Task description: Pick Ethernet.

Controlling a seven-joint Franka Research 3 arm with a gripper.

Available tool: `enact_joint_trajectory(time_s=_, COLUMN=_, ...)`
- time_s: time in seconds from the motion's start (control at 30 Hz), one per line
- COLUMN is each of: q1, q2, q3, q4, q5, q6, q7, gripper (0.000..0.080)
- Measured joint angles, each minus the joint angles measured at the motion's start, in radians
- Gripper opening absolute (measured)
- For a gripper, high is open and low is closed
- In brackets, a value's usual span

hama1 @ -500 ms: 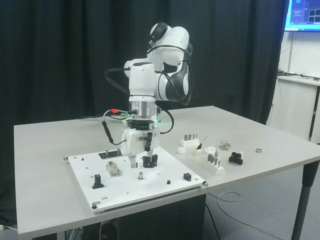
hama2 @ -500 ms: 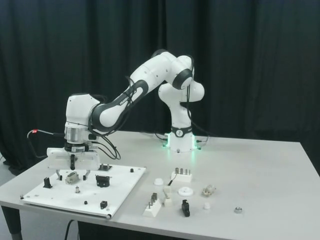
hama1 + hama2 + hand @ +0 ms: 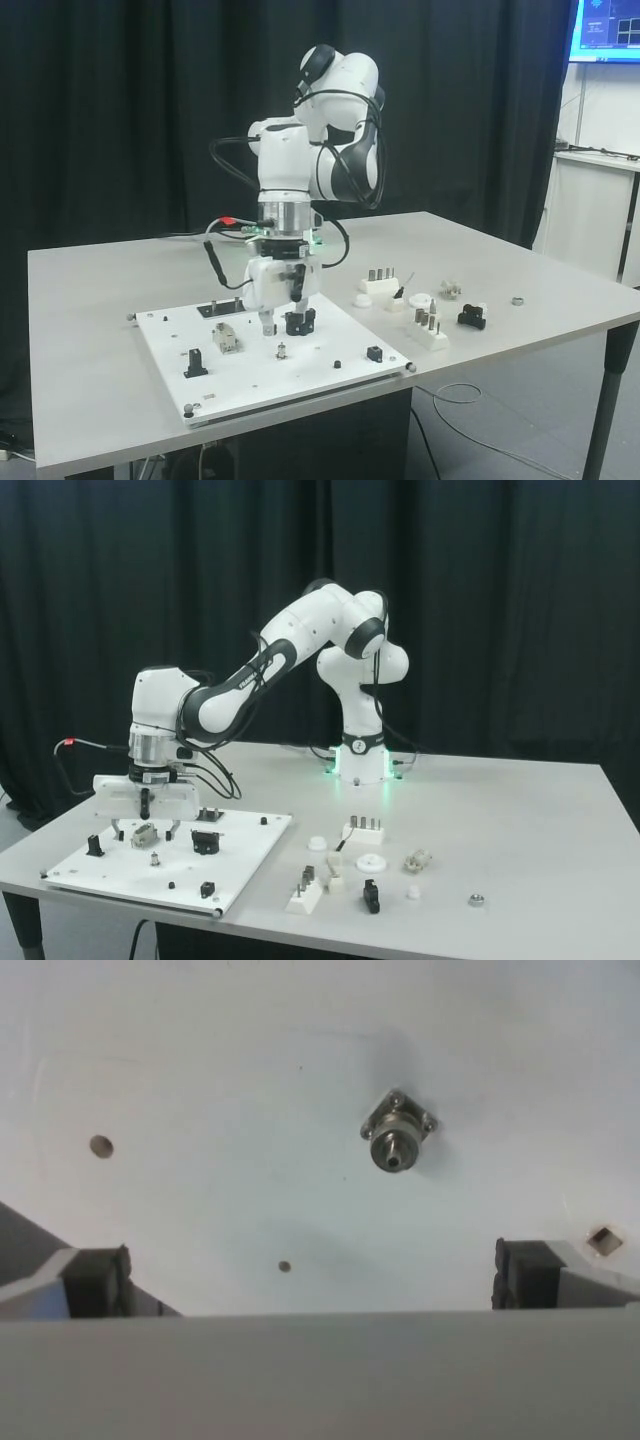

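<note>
On the left of the bench (image 3: 520, 810), the white board (image 3: 110, 875) is lying flat with several small fixtures standing on it. The gripper (image 3: 146, 827) is hanging low over the board's middle, its two fingers spread wide apart and holding nothing. In the wrist view the black finger pads (image 3: 97, 1278) are sitting at the far edges of the picture, with bare white board between them and a small round metal connector (image 3: 396, 1140) standing on the board ahead of the gripper (image 3: 310, 1278), not touching it. In the second room view the fingertips are straddling a small grey block socket (image 3: 144, 834) on the board, which may be the Ethernet part, though that cannot be told for certain. A black clip (image 3: 206, 841) is standing just beside it, toward the middle of the bench. Further right, loose white and black parts (image 3: 362, 865) are lying on the grey bench surface, well apart from the gripper. Compared with half a second ago, the arm (image 3: 270, 665) and gripper are showing almost no change; in the first room view the gripper (image 3: 276, 315) is sitting perhaps slightly higher over the board (image 3: 300, 375).
</note>
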Motion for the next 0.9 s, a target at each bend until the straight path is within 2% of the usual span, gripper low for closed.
enact_joint_trajectory(time_s=0.9, q1=0.001, q2=0.0, q3=-0.014, q4=0.038, q5=0.001, q6=0.0, q7=0.0, gripper=0.08)
